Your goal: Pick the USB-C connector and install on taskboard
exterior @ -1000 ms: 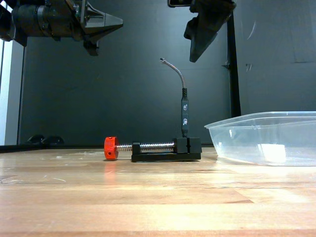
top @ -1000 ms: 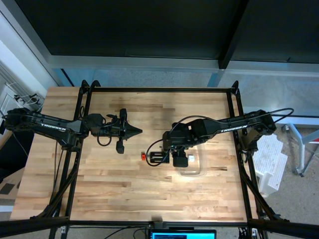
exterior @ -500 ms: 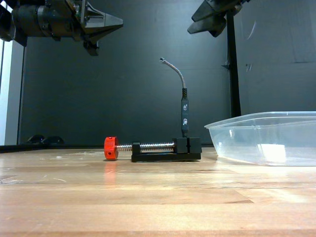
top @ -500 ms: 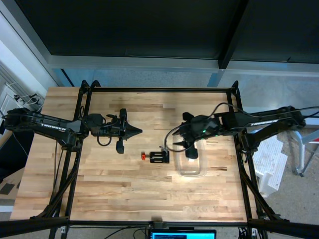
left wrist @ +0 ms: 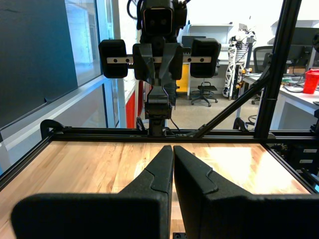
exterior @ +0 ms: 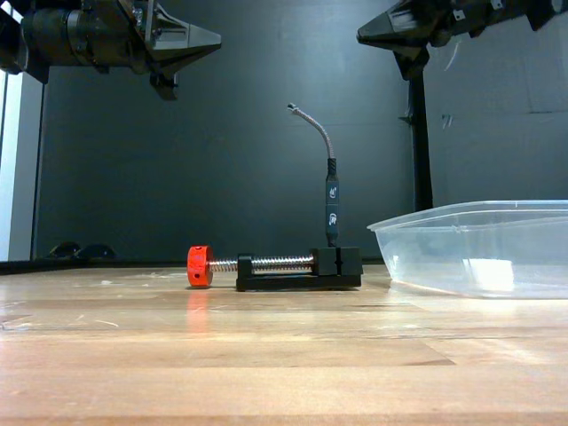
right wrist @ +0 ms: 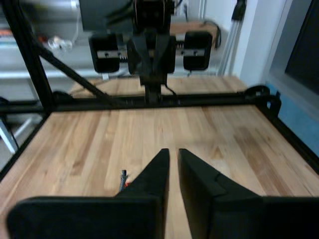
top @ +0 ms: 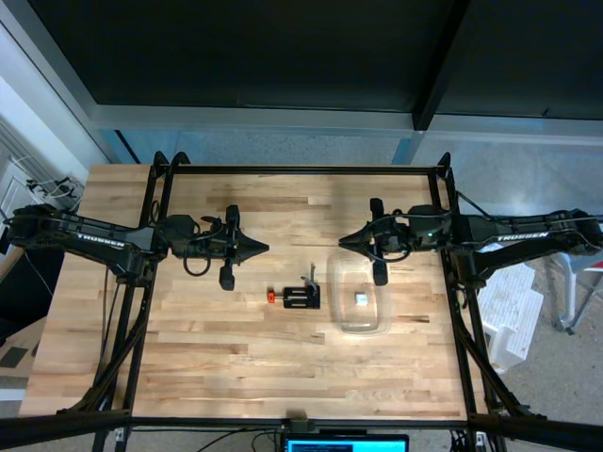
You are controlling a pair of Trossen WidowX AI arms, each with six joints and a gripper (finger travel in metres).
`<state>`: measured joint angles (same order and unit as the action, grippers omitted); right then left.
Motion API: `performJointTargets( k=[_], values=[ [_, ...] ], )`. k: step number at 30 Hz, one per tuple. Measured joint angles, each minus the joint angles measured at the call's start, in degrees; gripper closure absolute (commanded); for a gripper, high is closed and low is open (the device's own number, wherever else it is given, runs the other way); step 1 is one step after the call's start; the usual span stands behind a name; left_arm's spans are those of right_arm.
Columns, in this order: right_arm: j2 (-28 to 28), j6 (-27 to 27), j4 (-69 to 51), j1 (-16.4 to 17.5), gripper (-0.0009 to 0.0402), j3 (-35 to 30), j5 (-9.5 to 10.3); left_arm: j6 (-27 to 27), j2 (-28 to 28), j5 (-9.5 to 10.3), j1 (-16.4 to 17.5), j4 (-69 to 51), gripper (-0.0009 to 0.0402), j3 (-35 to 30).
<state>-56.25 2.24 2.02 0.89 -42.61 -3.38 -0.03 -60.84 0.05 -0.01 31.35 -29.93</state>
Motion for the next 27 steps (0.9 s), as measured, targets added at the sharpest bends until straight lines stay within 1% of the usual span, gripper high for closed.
performJointTargets(
  k=[2, 8, 14, 23, 27],
  values=[
    [0.98, 0.11, 4.02, -0.15, 0.0390, 2.43, 0.00, -0.02, 0.00, 0.00, 0.00, 0.00, 0.0393, 0.00],
    [2.38, 0.42, 14.38, -0.20, 0.0392, 9.07, 0.15, -0.02, 0.00, 0.00, 0.00, 0.00, 0.0393, -0.02],
    [3.48, 1.29, 20.79, -0.17, 0.0393, 13.27, 0.20, 0.00, 0.00, -0.02, 0.00, 0.00, 0.0393, -0.02],
    [4.15, 1.27, 22.05, -0.17, 0.0393, 14.45, 0.79, 0.00, 0.00, -0.02, 0.00, 0.00, 0.0393, 0.00],
    [4.15, 1.29, 22.08, -0.17, 0.0393, 14.45, 0.57, 0.00, 0.00, -0.02, 0.00, 0.00, 0.0393, 0.00]
  ],
)
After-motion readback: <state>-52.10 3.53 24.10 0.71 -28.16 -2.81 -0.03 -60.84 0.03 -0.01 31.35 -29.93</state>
